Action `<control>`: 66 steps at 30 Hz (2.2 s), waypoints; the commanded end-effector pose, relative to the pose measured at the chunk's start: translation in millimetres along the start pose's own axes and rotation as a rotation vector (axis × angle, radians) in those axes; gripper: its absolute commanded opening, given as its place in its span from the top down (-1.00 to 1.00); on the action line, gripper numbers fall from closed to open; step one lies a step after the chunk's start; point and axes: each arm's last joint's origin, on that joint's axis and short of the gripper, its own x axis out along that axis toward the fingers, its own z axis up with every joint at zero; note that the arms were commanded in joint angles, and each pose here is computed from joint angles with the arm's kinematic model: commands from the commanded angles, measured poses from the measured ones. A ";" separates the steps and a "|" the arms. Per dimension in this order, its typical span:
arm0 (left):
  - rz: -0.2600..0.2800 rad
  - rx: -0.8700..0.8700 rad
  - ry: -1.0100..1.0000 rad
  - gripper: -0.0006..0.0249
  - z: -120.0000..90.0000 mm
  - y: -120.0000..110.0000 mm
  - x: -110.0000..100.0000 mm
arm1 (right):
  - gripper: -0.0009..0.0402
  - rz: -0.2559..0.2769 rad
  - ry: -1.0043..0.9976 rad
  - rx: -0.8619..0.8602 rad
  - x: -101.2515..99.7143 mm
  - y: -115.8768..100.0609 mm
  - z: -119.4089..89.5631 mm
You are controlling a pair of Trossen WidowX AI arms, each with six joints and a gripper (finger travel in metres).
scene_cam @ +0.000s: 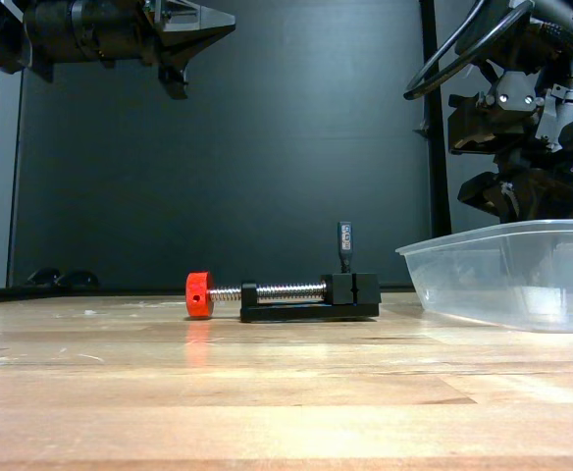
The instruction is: Pick the usb-c connector and install on the hub
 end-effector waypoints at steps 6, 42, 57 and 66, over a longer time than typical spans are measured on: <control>0.000 0.000 0.000 0.95 0.0 0.1 0.0 | 0.96 0.000 -0.002 0.000 -0.1 0.3 0.2; 0.000 0.000 0.000 0.95 0.0 0.1 0.0 | 0.23 0.000 -0.002 0.001 -0.4 0.9 0.1; 0.000 0.000 0.000 0.95 0.0 0.0 0.0 | 0.23 0.004 0.024 -0.009 -1.7 1.4 -1.7; 0.000 0.000 0.000 0.95 0.0 0.0 0.0 | 0.23 0.008 0.025 -0.012 -1.8 2.0 -2.0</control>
